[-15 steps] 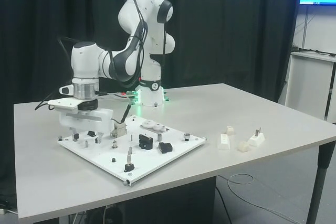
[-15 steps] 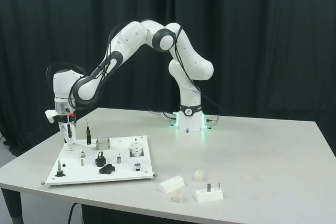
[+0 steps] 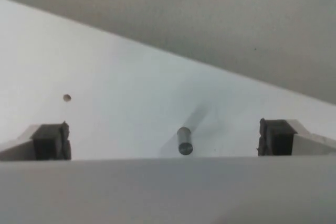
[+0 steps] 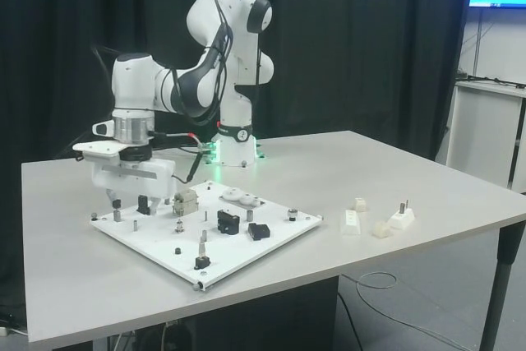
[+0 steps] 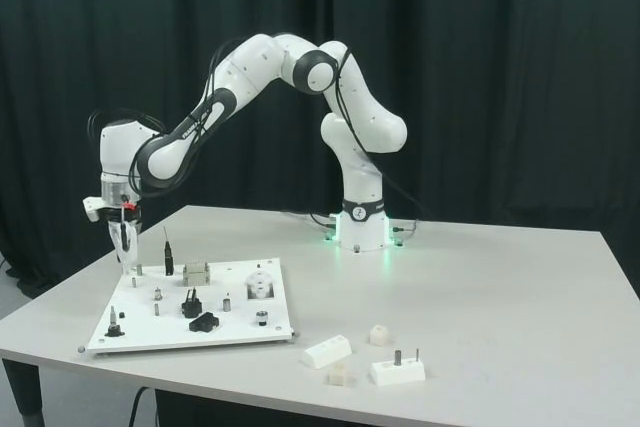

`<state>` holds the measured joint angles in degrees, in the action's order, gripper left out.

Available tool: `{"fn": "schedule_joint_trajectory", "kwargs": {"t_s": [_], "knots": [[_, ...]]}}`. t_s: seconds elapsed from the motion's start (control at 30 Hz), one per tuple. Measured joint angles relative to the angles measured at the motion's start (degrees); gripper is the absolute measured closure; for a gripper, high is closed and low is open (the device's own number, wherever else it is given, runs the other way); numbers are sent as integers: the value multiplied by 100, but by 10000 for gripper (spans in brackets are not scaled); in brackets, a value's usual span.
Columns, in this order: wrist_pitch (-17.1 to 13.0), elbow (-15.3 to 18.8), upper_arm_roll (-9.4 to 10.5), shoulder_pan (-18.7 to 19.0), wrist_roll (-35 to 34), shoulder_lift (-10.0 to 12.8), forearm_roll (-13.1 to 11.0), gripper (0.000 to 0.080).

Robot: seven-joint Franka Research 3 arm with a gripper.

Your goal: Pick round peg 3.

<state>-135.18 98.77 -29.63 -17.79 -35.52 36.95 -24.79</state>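
We see the white 7-joint arm (image 5: 260, 67) reaching from its base at the back of the grey table (image 4: 394, 170) over the far corner of the flat white assembly board (image 4: 271, 232). The 2-finger gripper (image 4: 127, 201) hangs just above that corner, its black-padded fingers (image 3: 50, 141) set wide apart and clamped on nothing. In the wrist view we find the short grey metal round peg (image 3: 184, 141) standing upright on the board between the 2 pads, touching neither; a small hole (image 3: 66, 97) lies in the board beside it. In the first room view the same peg (image 4: 117, 214) stands at the board's corner, directly below the gripper (the fingertips are clear of its top).

Elsewhere on the board we note a grey metal block (image 4: 186, 201), 2 black plastic parts (image 4: 228, 222), a white round gear-like piece (image 4: 237, 196) and several other upright pins (image 4: 203, 240). Off the board, well apart from it, small white blocks (image 4: 351, 221) lie on the table, 1 of them a holder with thin pins (image 5: 398, 371). A green light (image 5: 334, 238) shows at the arm's base.
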Motion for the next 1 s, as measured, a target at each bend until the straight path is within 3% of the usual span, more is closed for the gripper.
{"fn": "schedule_joint_trajectory", "kwargs": {"t_s": [1.0], "knots": [[-9, -13, -85, 36, 78, -229, 0, 3]]}}
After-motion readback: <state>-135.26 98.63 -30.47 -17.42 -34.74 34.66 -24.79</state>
